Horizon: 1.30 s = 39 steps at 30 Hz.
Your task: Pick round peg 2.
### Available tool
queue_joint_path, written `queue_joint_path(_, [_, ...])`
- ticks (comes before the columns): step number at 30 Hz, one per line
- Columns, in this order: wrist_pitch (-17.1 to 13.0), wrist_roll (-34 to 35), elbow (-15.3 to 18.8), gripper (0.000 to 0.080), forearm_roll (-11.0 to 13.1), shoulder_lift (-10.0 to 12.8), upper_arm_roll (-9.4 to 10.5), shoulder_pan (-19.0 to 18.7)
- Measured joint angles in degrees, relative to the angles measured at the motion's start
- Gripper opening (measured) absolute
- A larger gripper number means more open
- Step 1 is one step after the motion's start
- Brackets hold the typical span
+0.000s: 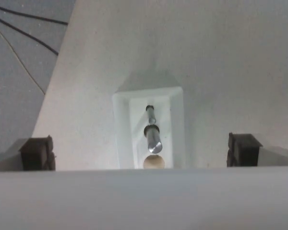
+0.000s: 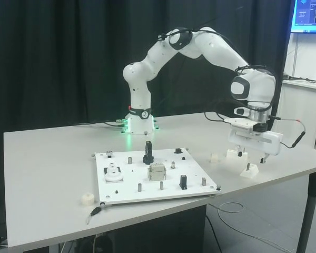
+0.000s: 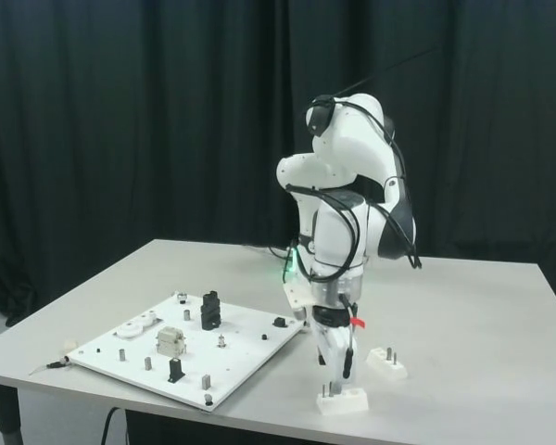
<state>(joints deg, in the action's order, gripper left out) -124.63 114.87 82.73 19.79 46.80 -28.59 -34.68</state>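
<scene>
Above round peg 2 point(image 1: 152, 130): hand point(image 1: 140, 153) spread wide.

1. White arm point(image 2: 200, 45), rounded glossy link shells, black bands seen at the joints.
2. Green light shown at the base point(image 2: 138, 124).
3. Black cables routed along the upper links and wrist.
4. End effector point(image 2: 252, 157): white body, black fingertip pads point(image 1: 37, 153).

The gripper point(image 2: 251, 156) hung over a peg point(image 1: 152, 135) that stood in a small holder point(image 2: 249, 172) on the table point(image 2: 47, 158), beside the big board point(image 2: 152, 179).
</scene>
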Motion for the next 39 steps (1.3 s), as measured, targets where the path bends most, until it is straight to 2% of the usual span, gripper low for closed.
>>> queue_joint_path(15, [-1.63,-0.01,0.00,0.0800,0.07,1.57,1.94,0.96])
queue_joint_path(27, [-2.32,-0.17,0.01,0.0800,0.05,2.37,2.11,1.01])
queue_joint_path(28, [-2.32,-0.18,0.01,0.0528,0.04,2.41,2.11,1.03])
queue_joint_path(33, [-2.33,-0.36,0.01,0.0528,0.02,2.56,2.11,1.17])
queue_joint_path(34, [-2.33,-0.38,0.01,0.0328,0.02,2.57,2.11,1.20])
queue_joint_path(38, [-2.33,-0.43,0.01,0.0328,0.01,2.62,2.11,1.34])
queue_joint_path(39, [-2.33,-0.44,0.01,0.0172,0.00,2.63,2.11,1.37])
